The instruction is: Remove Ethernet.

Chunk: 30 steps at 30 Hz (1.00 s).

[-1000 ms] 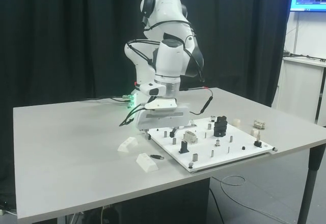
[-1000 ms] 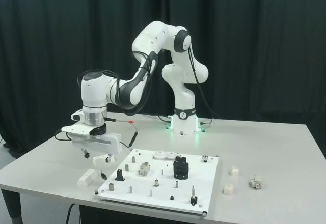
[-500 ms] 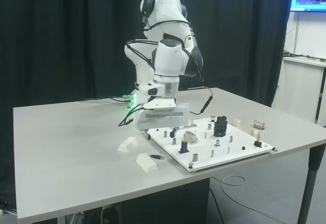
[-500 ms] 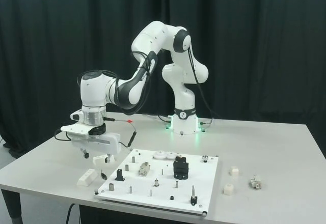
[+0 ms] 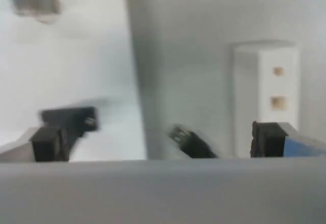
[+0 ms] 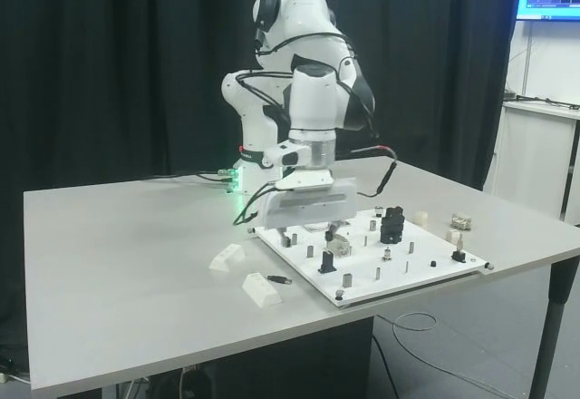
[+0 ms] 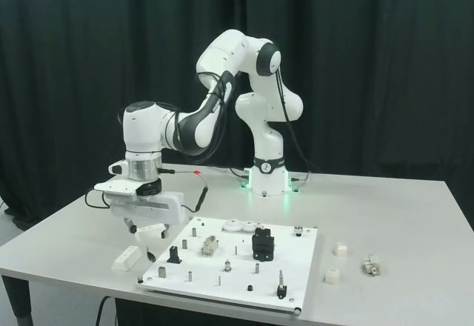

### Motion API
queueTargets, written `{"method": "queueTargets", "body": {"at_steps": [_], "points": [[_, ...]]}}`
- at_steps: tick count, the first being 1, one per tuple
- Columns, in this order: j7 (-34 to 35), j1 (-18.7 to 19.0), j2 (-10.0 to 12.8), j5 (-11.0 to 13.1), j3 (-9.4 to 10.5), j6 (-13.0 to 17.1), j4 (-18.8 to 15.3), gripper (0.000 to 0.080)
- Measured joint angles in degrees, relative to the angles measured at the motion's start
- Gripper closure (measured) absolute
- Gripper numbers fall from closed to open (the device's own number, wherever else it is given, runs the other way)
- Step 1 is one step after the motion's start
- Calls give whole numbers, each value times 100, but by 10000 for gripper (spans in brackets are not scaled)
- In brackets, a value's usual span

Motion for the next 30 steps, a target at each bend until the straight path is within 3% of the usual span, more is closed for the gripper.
{"method": "queueTargets", "body": {"at_steps": [30], "points": [[1881, 1589, -65, 85, 26, -451, 478, 3]]}}
